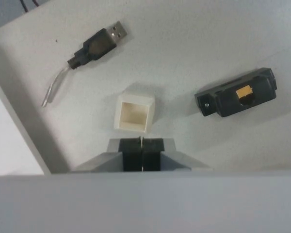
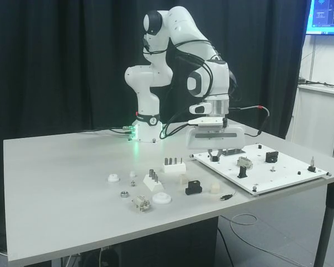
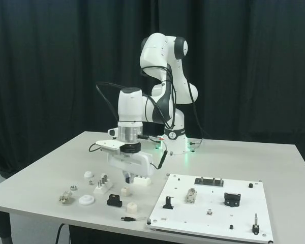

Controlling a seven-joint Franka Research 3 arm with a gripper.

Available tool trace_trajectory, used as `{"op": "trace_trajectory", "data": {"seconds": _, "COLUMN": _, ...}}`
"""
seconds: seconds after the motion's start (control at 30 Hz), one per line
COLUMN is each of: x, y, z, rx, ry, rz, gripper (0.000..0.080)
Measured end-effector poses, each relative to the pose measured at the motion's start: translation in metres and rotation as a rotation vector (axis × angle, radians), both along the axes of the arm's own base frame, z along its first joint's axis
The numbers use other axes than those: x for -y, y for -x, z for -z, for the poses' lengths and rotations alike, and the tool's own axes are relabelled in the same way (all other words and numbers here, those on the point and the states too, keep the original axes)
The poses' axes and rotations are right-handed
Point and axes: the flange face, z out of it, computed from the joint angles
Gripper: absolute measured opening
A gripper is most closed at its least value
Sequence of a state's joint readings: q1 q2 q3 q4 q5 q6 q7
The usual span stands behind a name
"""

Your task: Pick USB.

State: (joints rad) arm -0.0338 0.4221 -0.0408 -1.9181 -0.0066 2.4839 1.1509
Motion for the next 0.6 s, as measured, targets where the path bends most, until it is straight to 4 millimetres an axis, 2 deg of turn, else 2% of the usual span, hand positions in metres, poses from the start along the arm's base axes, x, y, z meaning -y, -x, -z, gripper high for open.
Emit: {"op": "trace_trajectory", "data": {"seconds": 0.6, "x": 0.0013, "y": -0.0031, "z": -0.0047, "rx": 0.01, "ry": 0.002, "rz": 0.001, "gripper": 0.0}}
